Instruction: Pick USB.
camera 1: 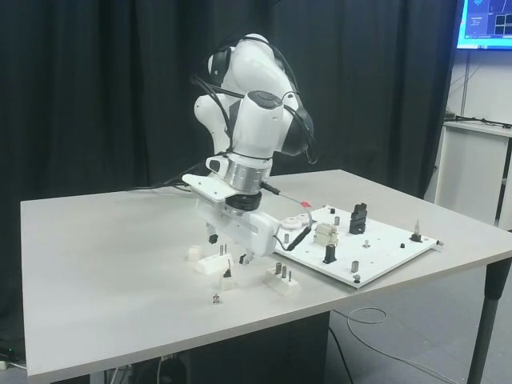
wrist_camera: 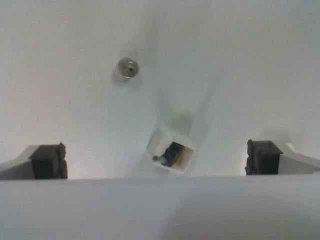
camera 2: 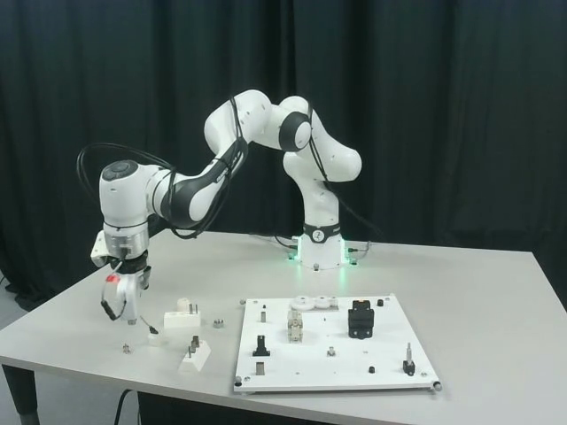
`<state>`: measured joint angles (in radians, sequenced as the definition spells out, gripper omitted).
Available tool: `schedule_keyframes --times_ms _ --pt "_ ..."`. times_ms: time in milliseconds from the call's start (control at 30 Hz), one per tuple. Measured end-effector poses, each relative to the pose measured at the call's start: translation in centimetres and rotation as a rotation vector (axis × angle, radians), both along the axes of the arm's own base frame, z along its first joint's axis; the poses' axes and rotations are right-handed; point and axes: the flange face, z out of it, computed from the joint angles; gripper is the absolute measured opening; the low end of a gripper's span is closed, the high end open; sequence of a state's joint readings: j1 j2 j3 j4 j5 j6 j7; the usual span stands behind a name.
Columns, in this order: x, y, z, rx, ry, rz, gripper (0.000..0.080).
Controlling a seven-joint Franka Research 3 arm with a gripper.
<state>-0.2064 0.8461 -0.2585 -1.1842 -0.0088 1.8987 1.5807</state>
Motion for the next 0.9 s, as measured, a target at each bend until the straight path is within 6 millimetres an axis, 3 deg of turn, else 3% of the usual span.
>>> schedule_keyframes --times_ms 900 --pt "0.9 -0.9 -2.4 -0.048 0.018 -0.241 0.0800"
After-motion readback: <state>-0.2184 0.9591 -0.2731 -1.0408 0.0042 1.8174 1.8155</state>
